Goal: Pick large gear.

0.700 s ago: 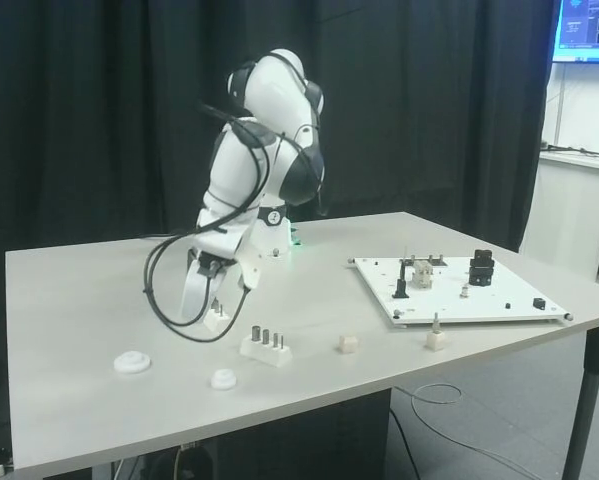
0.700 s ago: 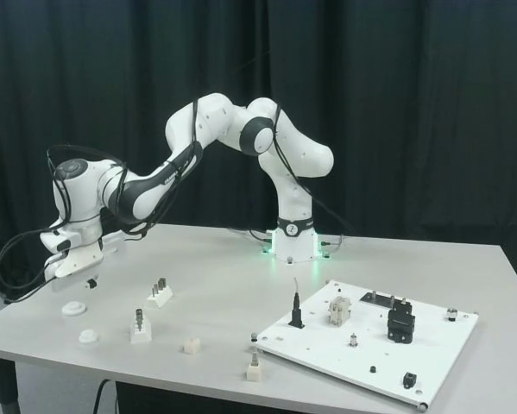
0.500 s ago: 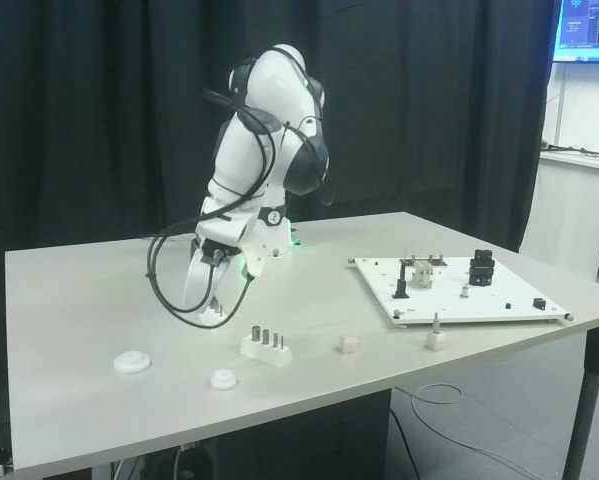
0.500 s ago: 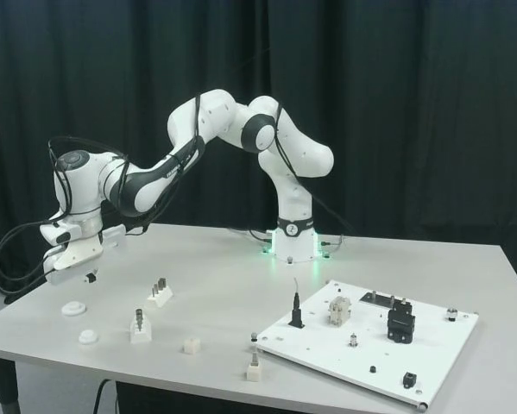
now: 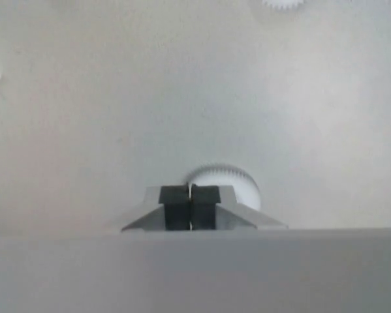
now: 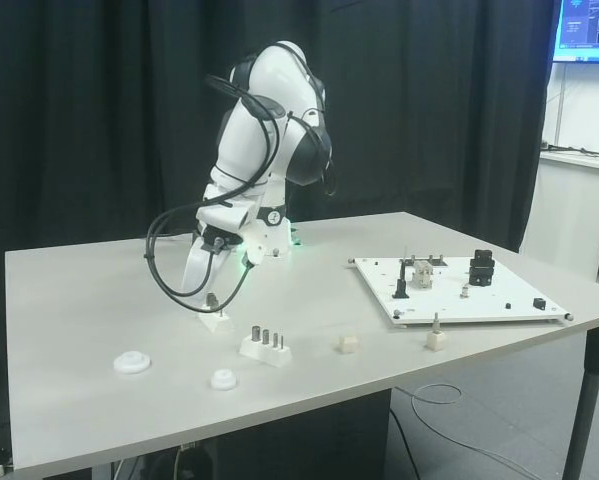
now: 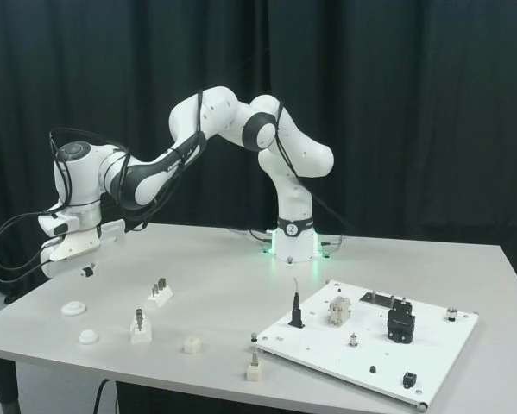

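Note:
The large gear [image 6: 131, 361] is a white toothed disc lying flat near the table's front left corner. The second room view shows the large gear [image 7: 73, 308] at the left edge of the table. My gripper [image 6: 210, 298] hangs in the air above the table, up and back from the gear. In the wrist view the gripper [image 5: 190, 208] is shut, its black pads touching with nothing between them. The large gear [image 5: 234, 184] shows partly behind the fingers, down on the table.
A smaller white gear [image 6: 222, 379] lies in front of the large one. Two white peg blocks [image 6: 266, 345] [image 6: 216, 318], a small cube [image 6: 348, 343] and a single-peg block [image 6: 436, 338] stand mid-table. A white assembly board [image 6: 519, 305] with black parts fills the right side.
The arm has lifted, and the shut gripper has risen away from the table and drifted back from the gears. Both gears lie where they were.

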Controlling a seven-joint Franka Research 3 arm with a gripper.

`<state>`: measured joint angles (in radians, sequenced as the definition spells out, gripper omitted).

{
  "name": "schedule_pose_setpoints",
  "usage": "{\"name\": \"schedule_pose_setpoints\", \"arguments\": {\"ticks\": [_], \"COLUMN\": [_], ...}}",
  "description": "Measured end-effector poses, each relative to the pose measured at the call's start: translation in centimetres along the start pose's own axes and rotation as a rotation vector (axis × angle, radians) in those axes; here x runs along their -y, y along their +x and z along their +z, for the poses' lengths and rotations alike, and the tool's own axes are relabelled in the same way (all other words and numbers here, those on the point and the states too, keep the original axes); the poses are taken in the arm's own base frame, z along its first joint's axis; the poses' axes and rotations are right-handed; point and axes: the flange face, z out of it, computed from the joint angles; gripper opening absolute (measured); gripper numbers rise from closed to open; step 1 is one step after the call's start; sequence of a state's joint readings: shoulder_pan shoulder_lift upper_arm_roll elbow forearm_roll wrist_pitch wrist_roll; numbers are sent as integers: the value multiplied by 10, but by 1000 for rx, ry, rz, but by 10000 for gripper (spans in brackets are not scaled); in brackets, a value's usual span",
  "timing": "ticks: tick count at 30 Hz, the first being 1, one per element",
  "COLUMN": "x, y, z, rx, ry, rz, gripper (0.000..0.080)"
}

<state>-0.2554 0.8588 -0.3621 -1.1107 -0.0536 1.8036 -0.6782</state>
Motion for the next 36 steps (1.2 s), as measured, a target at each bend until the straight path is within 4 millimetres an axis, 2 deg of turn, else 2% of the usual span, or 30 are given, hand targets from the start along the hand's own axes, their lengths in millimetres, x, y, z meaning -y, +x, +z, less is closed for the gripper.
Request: {"name": "schedule_pose_setpoints", "arguments": {"ticks": [17, 18, 19, 20, 25, 26, 34, 35, 36], "x": [1, 1, 1, 1, 1, 1, 0, 0, 0], "y": [1, 1, 1, 1, 2, 2, 2, 1, 1], "z": [-3, -4, -4, -4, -6, -6, -7, -7, -7], "rx": [-4, -4, -5, -5, -8, -8, -9, -9, -9], "ry": [-4, -4, -4, -5, -7, -7, -8, -8, -8], "rz": [16, 26, 33, 39, 42, 42, 42, 42, 42], "gripper": [1, 84, 84, 377, 377, 683, 683, 794, 794]}}
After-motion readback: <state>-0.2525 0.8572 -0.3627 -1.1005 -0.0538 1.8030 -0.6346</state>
